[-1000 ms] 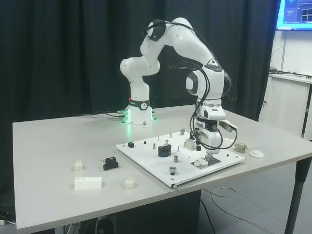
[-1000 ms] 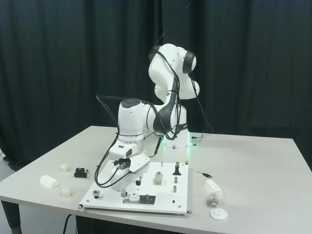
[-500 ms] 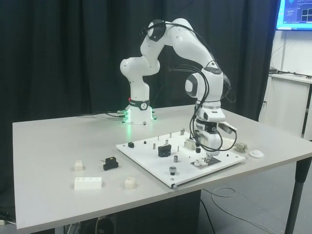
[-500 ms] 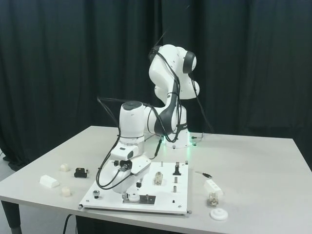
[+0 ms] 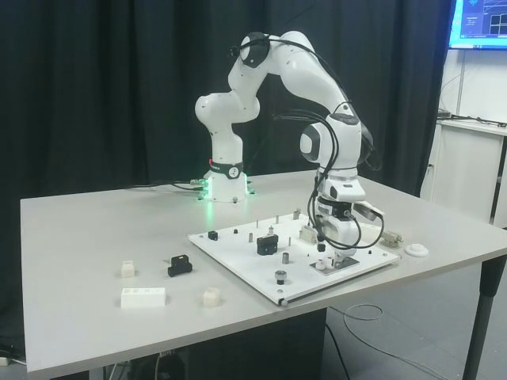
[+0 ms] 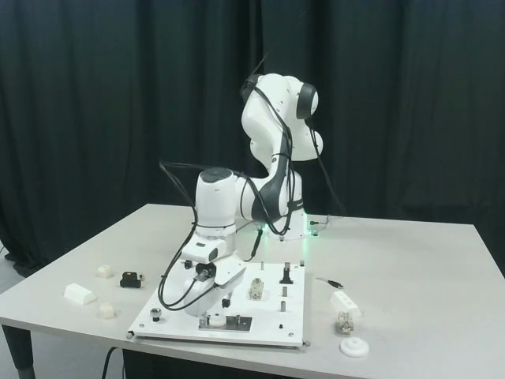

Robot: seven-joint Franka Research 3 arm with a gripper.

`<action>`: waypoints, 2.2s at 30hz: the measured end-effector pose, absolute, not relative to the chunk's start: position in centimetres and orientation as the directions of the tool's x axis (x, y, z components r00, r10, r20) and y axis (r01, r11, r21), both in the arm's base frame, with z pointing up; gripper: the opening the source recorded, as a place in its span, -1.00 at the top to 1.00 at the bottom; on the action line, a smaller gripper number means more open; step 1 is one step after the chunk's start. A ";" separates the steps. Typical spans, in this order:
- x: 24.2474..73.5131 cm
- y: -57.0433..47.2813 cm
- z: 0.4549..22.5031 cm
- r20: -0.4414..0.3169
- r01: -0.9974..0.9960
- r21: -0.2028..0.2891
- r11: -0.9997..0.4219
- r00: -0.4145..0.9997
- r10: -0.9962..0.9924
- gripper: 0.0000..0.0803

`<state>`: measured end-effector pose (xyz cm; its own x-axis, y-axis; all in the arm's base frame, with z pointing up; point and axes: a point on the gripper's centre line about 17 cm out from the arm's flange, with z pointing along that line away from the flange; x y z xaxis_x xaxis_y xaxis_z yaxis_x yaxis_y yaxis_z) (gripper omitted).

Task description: Remove medium gear.

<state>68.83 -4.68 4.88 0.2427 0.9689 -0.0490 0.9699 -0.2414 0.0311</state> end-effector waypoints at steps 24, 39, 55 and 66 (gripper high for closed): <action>68.3 -4.1 3.4 -0.046 0.971 0.035 -0.236 0.237 0.970 -0.99; 69.2 -4.4 3.4 -0.046 0.969 0.065 -0.240 0.243 0.969 0.02; 69.1 -4.3 3.5 -0.050 0.970 0.054 -0.235 0.238 0.970 0.01; 69.1 -4.4 3.5 -0.066 0.975 0.027 -0.222 0.224 0.972 0.01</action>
